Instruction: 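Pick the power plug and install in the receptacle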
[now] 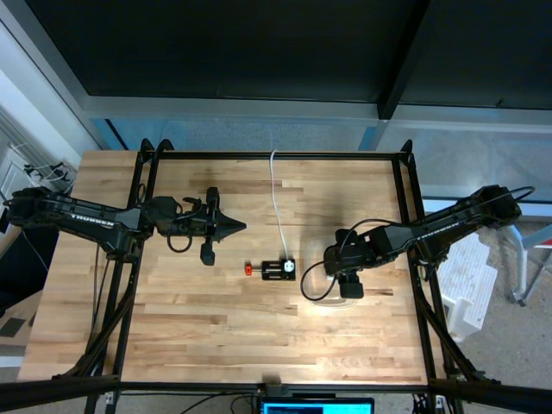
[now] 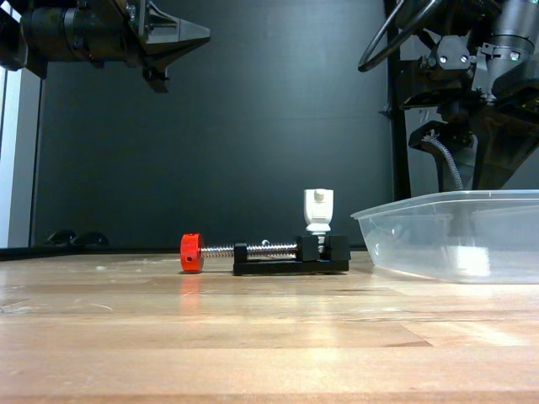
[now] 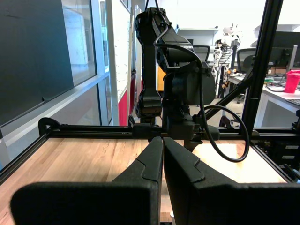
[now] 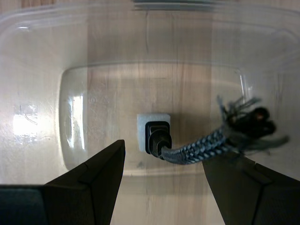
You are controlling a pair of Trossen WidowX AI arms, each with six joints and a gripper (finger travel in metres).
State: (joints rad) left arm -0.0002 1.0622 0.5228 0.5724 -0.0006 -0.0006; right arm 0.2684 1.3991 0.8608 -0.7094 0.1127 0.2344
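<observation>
The power plug (image 4: 157,137) is a small black body with a braided grey cable (image 4: 201,145). It lies against a white-grey block (image 4: 153,123) on the floor of a clear plastic tray (image 4: 70,108). My right gripper (image 4: 164,180) hangs open straight above the plug, one finger on each side and well clear of it. The high view shows this gripper (image 1: 349,283) over the tray (image 1: 312,291). The white receptacle (image 2: 318,209) stands upright in a black vise (image 2: 290,255), and its thin white cable (image 1: 277,194) runs away across the table. My left gripper (image 1: 231,227) hovers shut, high at the left.
The vise's red knob (image 2: 192,252) points left. The tray (image 2: 455,236) sits just right of the vise, close to the receptacle (image 1: 289,265). A black frame (image 1: 276,156) borders the wooden table (image 1: 216,336). In the left wrist view the right arm (image 3: 180,84) stands opposite.
</observation>
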